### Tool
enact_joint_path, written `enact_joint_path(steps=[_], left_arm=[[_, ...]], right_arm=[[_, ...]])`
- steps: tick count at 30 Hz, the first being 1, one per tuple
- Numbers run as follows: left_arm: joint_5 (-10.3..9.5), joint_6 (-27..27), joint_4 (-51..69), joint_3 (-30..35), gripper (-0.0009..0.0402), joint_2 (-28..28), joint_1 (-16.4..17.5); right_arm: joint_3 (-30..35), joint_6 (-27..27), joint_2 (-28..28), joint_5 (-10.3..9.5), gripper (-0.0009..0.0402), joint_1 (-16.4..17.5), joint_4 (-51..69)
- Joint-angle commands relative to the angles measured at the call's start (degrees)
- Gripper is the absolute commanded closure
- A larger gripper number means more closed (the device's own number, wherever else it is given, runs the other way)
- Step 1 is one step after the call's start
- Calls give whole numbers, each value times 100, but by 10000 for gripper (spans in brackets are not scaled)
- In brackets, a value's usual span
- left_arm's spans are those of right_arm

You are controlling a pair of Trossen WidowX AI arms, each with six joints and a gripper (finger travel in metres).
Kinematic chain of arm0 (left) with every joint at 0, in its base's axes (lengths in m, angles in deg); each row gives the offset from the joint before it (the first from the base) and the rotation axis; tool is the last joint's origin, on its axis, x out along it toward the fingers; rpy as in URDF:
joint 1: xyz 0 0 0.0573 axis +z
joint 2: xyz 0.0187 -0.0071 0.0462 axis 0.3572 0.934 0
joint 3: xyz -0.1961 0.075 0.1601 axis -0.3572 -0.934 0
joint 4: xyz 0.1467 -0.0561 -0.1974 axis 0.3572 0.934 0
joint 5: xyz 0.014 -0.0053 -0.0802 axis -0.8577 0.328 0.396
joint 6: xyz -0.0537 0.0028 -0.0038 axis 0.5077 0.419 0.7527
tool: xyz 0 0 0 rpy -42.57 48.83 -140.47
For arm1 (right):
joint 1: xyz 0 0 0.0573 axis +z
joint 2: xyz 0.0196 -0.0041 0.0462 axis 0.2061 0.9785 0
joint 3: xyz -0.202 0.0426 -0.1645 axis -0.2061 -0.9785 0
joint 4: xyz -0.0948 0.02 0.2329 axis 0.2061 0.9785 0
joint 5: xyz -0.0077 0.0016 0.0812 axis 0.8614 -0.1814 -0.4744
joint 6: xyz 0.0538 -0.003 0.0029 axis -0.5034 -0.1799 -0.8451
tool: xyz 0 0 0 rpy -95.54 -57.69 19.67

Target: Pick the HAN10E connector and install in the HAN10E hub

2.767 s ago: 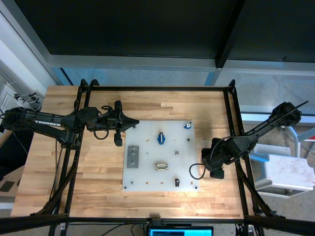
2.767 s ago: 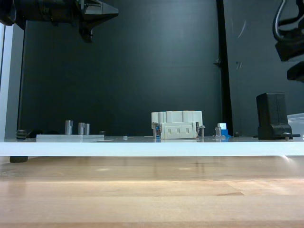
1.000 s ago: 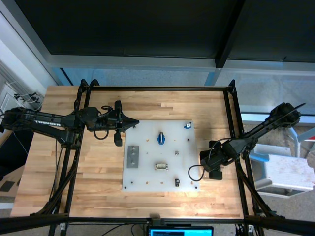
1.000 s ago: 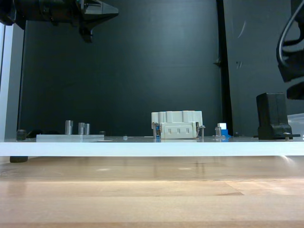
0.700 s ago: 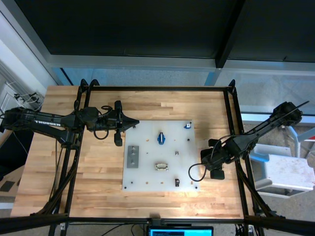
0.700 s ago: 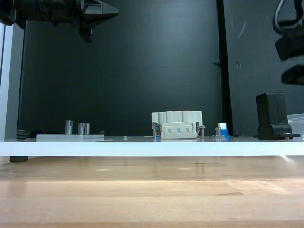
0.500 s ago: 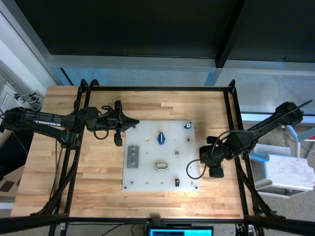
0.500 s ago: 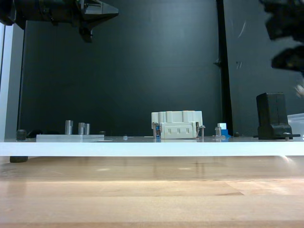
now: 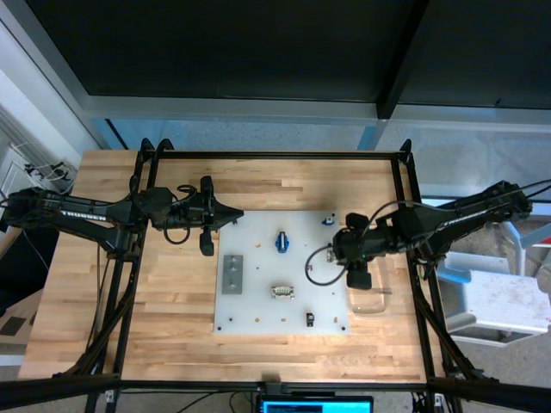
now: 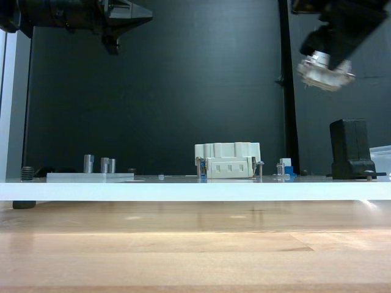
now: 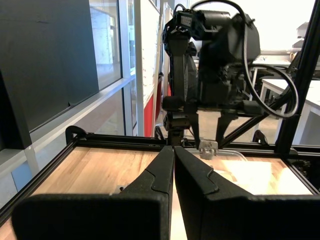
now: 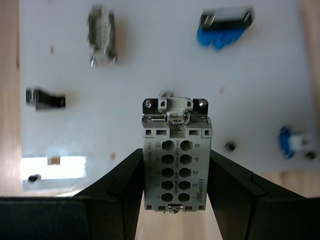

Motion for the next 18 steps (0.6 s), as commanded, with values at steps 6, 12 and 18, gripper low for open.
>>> enact_joint_path(steps=[6, 12, 18], left_arm=[[2, -2, 0, 0, 393, 0, 2], [2, 0, 0, 0, 393, 0, 2], [2, 0, 0, 0, 393, 0, 0]], right_arm=[[299, 964, 4, 249, 393, -549, -1099], [295, 1449, 275, 271, 393, -861, -2361], [295, 1976, 468, 249, 393, -1005, -3296]])
